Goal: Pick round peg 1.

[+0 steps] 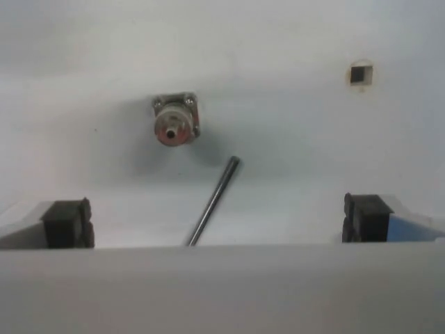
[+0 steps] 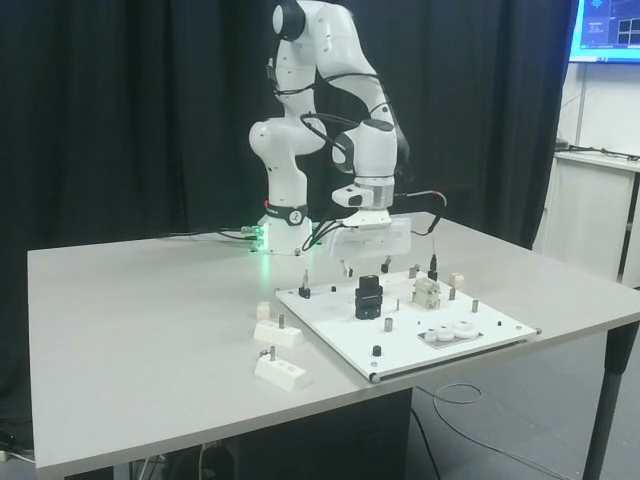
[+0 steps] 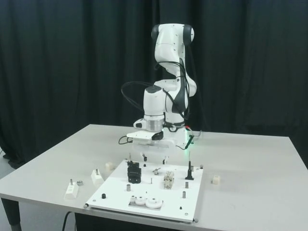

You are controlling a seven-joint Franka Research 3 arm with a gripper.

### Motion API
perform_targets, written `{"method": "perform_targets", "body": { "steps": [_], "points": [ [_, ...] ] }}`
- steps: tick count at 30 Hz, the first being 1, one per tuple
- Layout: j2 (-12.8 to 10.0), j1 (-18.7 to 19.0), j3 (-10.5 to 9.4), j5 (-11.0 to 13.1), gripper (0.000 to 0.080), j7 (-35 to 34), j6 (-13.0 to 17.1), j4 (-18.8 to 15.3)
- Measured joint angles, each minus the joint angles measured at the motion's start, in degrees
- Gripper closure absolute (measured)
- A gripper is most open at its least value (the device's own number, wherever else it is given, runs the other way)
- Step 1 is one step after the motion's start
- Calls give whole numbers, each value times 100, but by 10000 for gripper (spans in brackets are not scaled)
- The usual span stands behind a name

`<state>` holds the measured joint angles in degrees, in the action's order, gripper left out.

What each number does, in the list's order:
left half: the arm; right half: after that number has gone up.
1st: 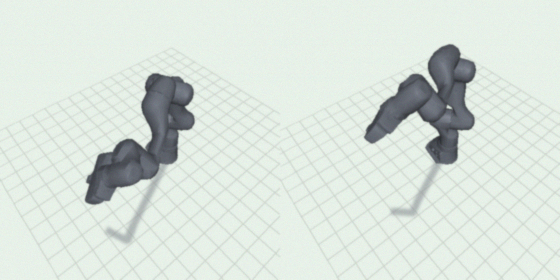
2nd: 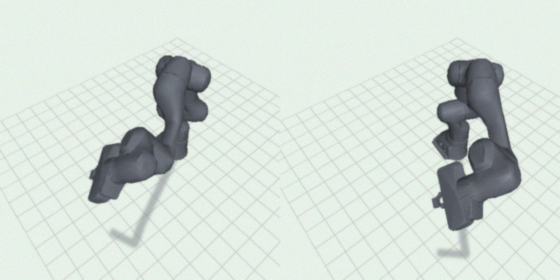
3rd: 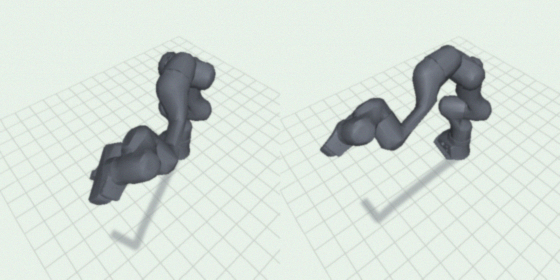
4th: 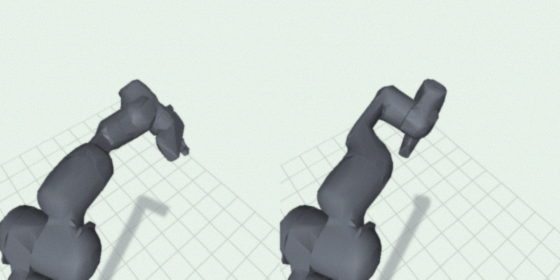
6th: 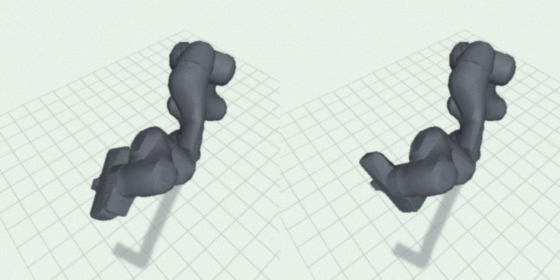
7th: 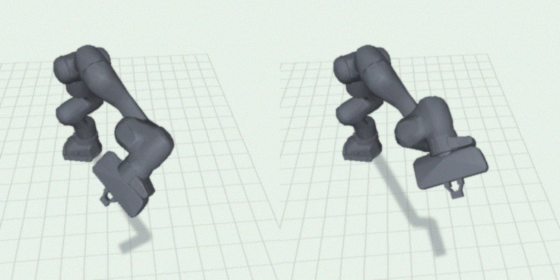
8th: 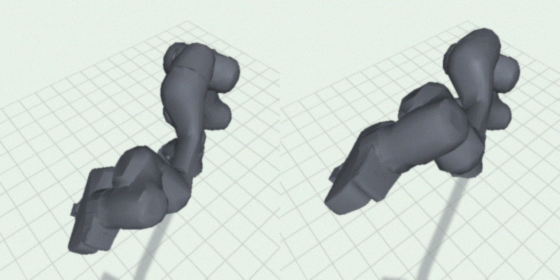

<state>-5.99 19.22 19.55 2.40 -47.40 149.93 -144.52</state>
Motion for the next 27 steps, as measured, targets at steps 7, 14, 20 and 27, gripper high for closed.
{"method": "perform_targets", "body": {
  "steps": [7, 14, 20, 27],
  "points": [
    [-66, -2, 3, 35, 3, 0, 1, 0],
    [-165, -21, 4, 134, 3, 0, 7, 0],
    [-267, -27, 6, 204, 3, 5, 45, 0],
    [-336, -26, 5, 247, 3, 11, 63, 1]
  ]
}}
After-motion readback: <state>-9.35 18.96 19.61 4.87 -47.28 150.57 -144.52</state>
